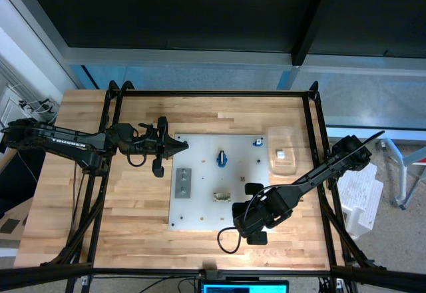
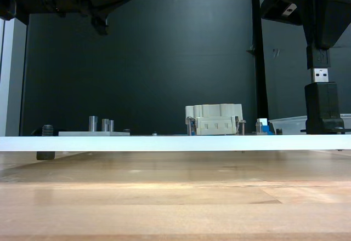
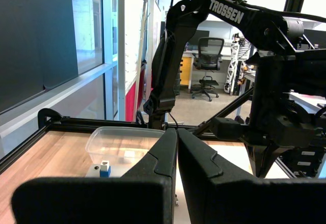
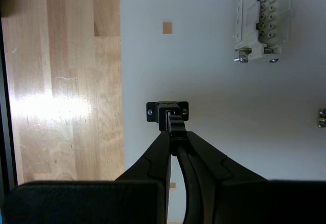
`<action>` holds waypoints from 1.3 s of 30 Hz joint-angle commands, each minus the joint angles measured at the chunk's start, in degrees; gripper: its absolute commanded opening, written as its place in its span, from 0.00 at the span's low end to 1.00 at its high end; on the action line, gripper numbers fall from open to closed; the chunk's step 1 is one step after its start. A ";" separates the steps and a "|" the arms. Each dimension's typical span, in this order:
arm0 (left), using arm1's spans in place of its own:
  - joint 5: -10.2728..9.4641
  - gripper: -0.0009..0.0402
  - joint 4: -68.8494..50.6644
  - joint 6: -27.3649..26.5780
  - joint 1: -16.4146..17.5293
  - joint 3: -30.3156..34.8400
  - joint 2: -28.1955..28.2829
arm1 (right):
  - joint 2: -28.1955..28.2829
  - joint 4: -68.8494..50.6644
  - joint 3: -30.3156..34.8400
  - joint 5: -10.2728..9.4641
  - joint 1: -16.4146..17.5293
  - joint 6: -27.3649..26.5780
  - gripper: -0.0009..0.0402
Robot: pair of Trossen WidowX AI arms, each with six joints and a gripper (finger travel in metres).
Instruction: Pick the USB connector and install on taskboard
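Observation:
The white taskboard lies in the middle of the wooden table. My right gripper is over its near right part, shut on the black USB connector, whose cable loops off the board's near edge. In the low view the USB connector's silver plug points straight down and meets the top of a small black socket block on the taskboard; how deep it sits is hidden. My left gripper hovers shut and empty above the board's far left corner.
On the board are a grey block, a blue part and a cream multi-pin socket. A clear plastic tray holding a small white piece stands right of the board. Black frame rails border the table.

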 commanded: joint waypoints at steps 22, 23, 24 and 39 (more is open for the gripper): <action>0.00 0.02 0.02 0.02 0.00 0.00 0.00 | 0.28 0.57 -0.04 -0.09 -0.02 -0.85 0.02; 0.00 0.02 0.02 0.02 0.02 0.00 0.00 | 0.28 0.59 -0.04 -0.07 -0.02 -1.03 0.02; 0.00 0.02 0.02 0.02 0.00 0.02 0.00 | 0.28 0.59 -0.04 -0.07 -0.04 -1.09 0.02; 0.00 0.02 0.02 0.02 0.00 0.00 0.00 | 1.14 0.98 -0.63 -0.15 -0.04 -1.77 0.02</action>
